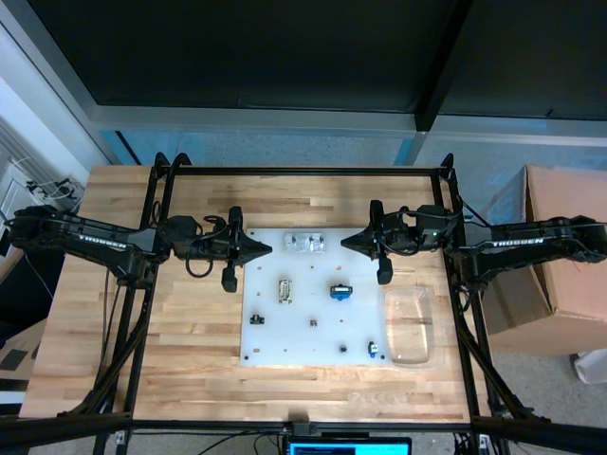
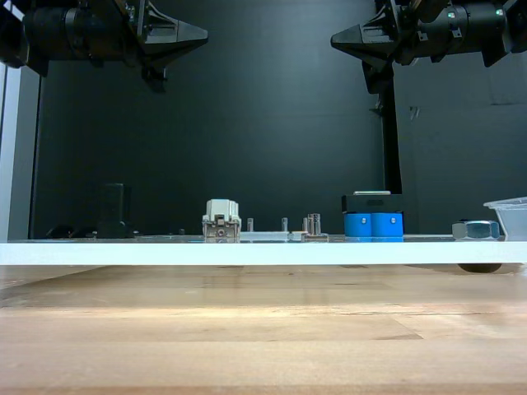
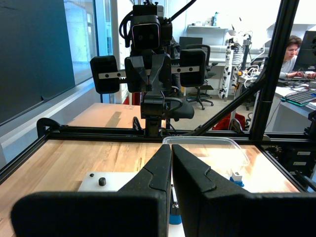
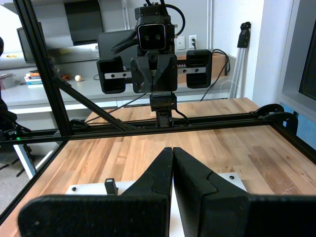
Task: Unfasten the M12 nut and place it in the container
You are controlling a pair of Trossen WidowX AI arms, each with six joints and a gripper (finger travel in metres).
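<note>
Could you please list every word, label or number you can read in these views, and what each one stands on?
"TROSSEN": on the left arm; the left claw hangs shut over the far left corner of the board.
"TROSSEN": on the right arm; the right claw hangs shut over the board's far edge.
Laptop screen: too small to read.
M12 nut, on the board beside the container: no marking readable.

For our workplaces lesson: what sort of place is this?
Probably a robotics lab: left gripper and right gripper hang shut above a task board on a wooden table; an office chair and a person at a desk beyond.
</note>
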